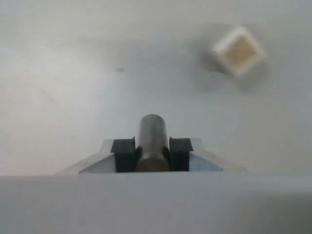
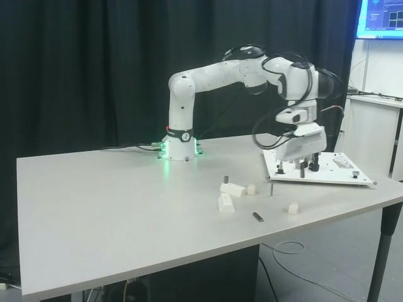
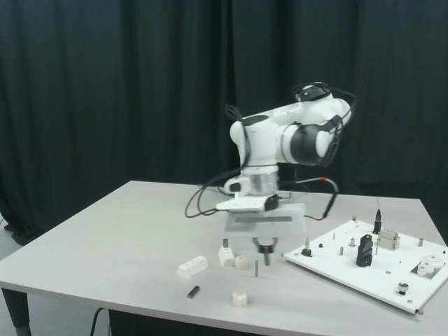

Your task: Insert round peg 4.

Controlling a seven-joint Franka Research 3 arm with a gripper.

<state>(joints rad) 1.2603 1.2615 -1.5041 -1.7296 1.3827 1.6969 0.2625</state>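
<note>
The white arm (image 3: 280, 140) reaches out over the grey desk (image 3: 126, 231), and its gripper (image 1: 152, 155) is clamped on the round peg (image 1: 152, 141), which stands upright between the black fingertips (image 1: 124, 153), lifted above the desk surface. Just beside it lies the white board (image 3: 371, 269) with its fixtures. A small white cube (image 1: 238, 50) sits on the desk near the gripper.

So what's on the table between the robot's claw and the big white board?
Nothing: in the second room view, only bare grey table separates the gripper, holding its peg, from the board.
</note>
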